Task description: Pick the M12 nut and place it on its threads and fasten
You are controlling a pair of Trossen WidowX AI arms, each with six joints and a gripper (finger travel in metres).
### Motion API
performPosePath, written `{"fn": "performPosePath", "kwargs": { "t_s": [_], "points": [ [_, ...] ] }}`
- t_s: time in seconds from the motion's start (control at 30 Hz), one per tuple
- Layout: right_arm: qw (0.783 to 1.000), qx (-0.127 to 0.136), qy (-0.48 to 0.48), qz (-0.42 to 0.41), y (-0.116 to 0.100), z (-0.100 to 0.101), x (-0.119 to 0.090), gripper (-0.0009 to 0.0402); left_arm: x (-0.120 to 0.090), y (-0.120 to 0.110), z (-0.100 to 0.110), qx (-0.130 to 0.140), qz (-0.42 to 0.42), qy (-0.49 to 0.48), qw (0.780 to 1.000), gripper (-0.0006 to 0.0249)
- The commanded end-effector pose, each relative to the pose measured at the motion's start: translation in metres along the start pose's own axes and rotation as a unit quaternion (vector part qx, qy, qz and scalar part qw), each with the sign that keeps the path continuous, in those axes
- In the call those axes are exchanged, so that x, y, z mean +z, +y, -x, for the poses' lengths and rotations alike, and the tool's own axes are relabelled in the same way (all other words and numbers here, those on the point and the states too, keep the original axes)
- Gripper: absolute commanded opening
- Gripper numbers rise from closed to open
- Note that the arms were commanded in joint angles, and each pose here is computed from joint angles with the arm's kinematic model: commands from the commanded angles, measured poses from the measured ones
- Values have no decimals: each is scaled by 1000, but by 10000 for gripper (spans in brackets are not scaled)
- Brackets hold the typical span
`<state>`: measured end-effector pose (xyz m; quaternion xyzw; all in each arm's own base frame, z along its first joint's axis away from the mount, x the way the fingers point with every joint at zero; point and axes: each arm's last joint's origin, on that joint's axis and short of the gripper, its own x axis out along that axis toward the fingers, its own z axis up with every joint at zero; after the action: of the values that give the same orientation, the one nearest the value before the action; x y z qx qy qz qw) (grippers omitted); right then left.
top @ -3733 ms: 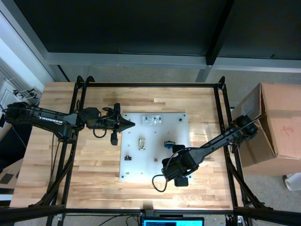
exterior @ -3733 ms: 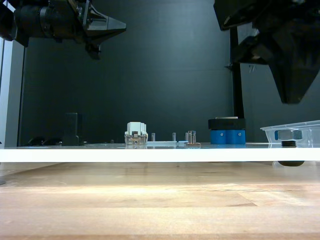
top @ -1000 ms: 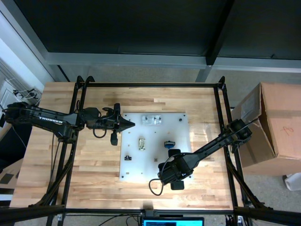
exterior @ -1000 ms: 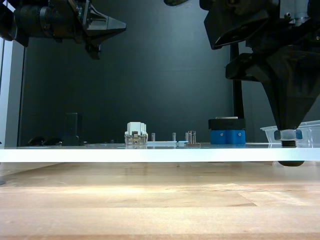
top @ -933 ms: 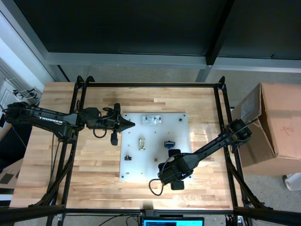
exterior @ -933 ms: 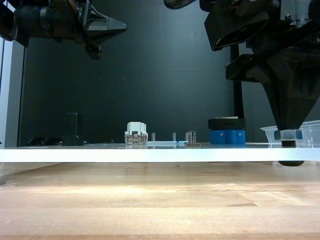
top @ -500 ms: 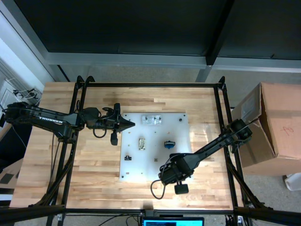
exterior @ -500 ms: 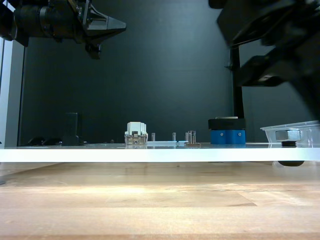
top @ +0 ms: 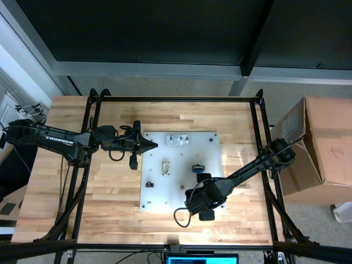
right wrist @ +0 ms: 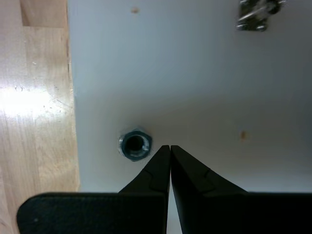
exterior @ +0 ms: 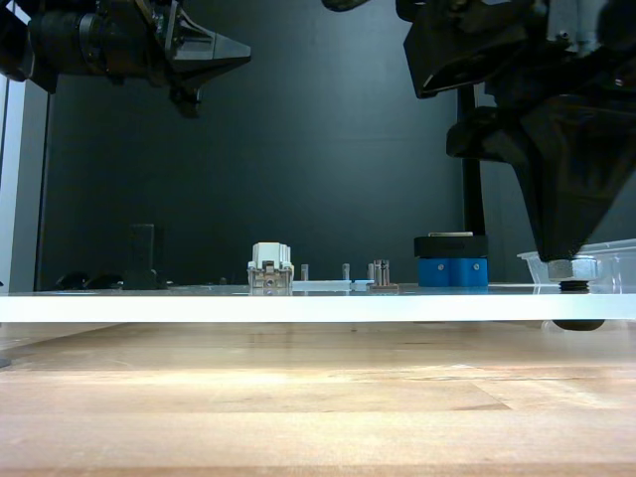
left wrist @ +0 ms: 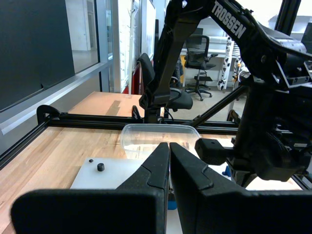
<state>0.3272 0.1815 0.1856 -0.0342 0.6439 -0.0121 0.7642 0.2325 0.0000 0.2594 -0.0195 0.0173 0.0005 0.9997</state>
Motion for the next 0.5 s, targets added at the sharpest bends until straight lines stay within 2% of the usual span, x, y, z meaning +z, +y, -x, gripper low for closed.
{"fn": "performPosePath", "kwargs": {
  "t_s": [0.03,0.07,0.17,0.2,0.23,0.3,0.5],
  "points": [
    [1000,1,4,-3,0,-3,-2,0,0,0,0,0,0,0,1000,0],
    [1000,11,10,-4,0,-3,-2,0,0,0,0,0,0,0,1000,0],
    [994,93,53,9,4,1,-4,0,0,0,0,0,0,0,1000,0],
    [992,109,63,13,5,2,-5,0,0,0,0,0,0,1,1000,0],
    [991,113,68,13,5,3,-6,0,0,0,0,0,0,0,1000,0],
    [993,98,68,13,4,4,-6,0,0,0,0,0,0,0,1000,0],
    [1000,14,26,8,-2,7,-4,0,0,0,0,0,0,0,1000,0]
  ]
}}
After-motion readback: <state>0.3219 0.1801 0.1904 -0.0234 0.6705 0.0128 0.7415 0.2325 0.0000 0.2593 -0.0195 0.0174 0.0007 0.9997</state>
